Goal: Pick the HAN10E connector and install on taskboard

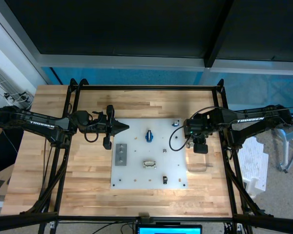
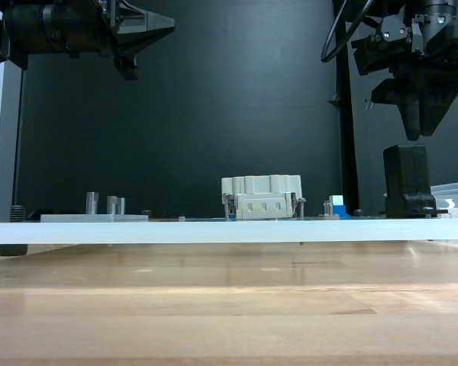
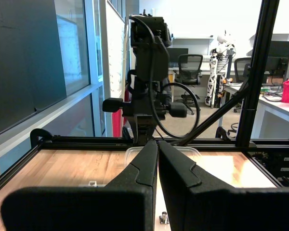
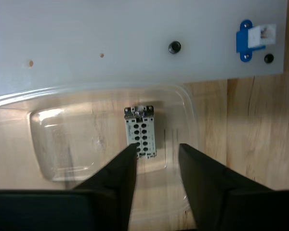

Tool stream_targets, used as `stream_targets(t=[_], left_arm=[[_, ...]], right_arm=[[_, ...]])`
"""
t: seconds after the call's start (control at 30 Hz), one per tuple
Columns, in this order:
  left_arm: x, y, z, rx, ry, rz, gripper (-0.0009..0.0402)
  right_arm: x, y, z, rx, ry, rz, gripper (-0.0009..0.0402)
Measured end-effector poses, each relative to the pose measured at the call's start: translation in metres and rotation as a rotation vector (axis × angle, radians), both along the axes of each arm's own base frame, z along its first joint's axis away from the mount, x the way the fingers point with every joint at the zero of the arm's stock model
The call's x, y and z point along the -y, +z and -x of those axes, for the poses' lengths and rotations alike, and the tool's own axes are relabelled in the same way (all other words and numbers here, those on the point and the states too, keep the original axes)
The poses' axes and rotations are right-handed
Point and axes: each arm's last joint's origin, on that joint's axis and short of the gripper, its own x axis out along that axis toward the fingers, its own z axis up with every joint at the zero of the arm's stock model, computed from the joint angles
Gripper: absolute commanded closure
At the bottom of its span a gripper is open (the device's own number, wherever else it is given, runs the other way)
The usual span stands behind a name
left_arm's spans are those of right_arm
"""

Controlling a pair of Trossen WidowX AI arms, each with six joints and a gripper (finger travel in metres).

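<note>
The HAN10E connector (image 4: 140,131) is seen lying flat, contact face up, in a clear plastic tray (image 4: 185,103) on the wooden table (image 1: 63,185). It lies just beside the edge of the taskboard (image 4: 135,33) and is not yet picked. The right gripper (image 4: 157,147) is poised above it, fingers spread apart and empty. The left gripper (image 3: 157,142) is raised above the board's far left corner, its fingers pressed together on nothing. The connector is judged to be light, rigid moulded plastic with smooth sides, so slipping or tilting in the grip is to be expected. The two long flanks are best clamped near mid-length, with the contact face and the metal fitting at one end left untouched.
</note>
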Motion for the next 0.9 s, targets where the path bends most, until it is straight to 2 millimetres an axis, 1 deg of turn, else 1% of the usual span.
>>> stream_targets(t=[0.13,0.3,0.6,0.9], left_arm=[[0.000,0.000,0.000,0.000,0.000,0.000,0.0392],[0.000,0.000,0.000,0.001,0.000,0.000,0.0392],[0.000,0.000,0.000,0.000,0.000,0.000,0.0392],[0.000,0.000,0.000,0.000,0.000,0.000,0.0392]], right_arm=[[-0.002,-0.008,0.001,-0.007,0.008,0.000,0.0195],[-0.003,-0.022,0.005,-0.044,0.018,0.004,0.0174],[-0.004,-0.040,0.009,-0.066,0.032,0.007,0.0160],[-0.006,-0.058,0.010,-0.049,0.043,0.000,0.0160]])
